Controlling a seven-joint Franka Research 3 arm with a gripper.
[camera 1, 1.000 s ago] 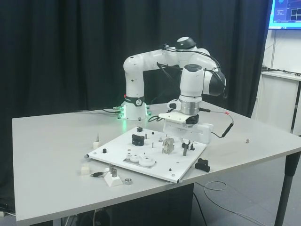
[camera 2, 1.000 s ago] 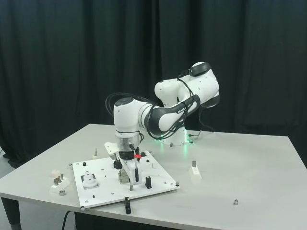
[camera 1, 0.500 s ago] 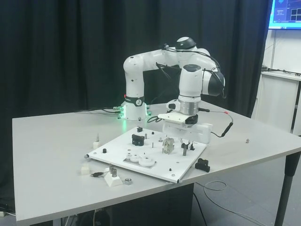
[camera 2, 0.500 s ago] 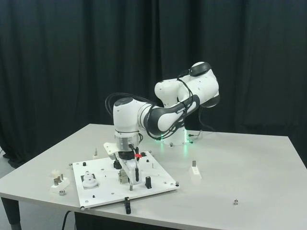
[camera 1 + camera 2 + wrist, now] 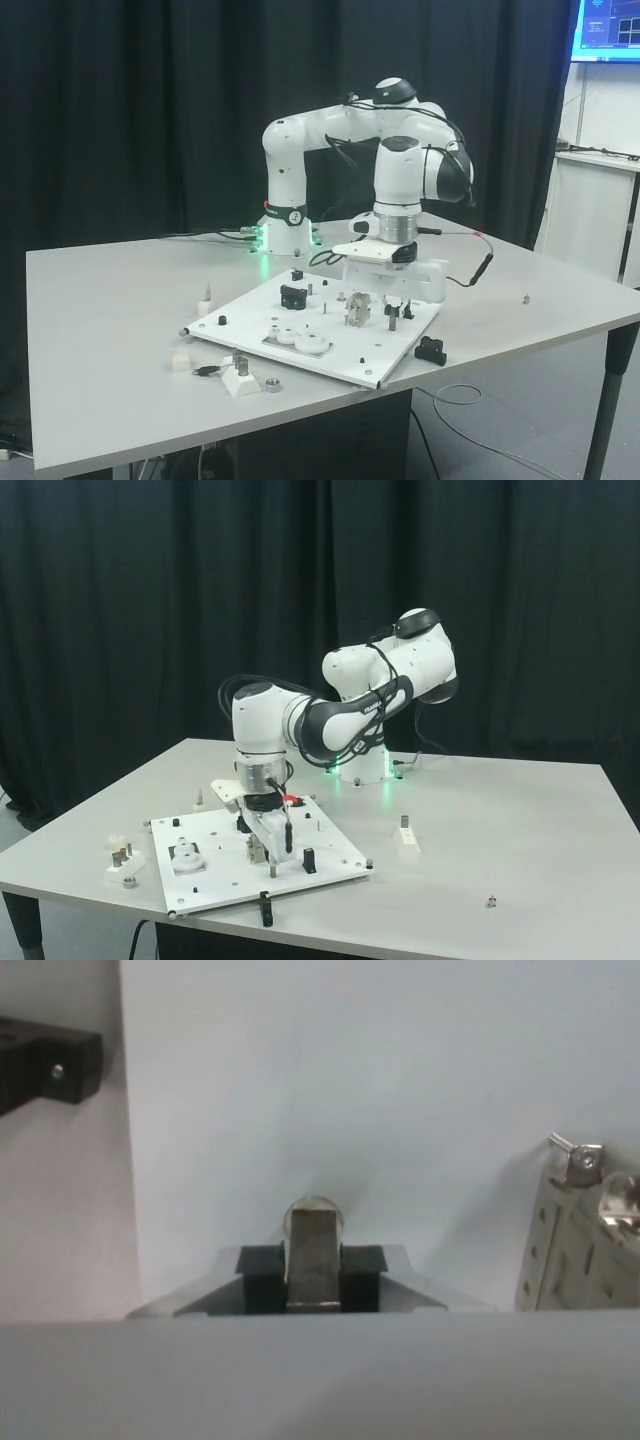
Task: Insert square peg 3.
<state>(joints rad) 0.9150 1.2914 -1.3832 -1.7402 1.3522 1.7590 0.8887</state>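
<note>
A grey table (image 5: 110,300) is seen standing before black curtains (image 5: 150,110), with a white board (image 5: 330,345) laid flat near its front edge and small fittings scattered on and beside it; a green glow is seen at the foot of the white arm (image 5: 285,175). The gripper (image 5: 313,1280) is held low over the board, its fingers (image 5: 262,1278) closed against the 2 sides of the square peg (image 5: 313,1258), which is gripped upright just above the board's bare surface. A black block (image 5: 45,1065) is seen lying off the board's edge.
</note>
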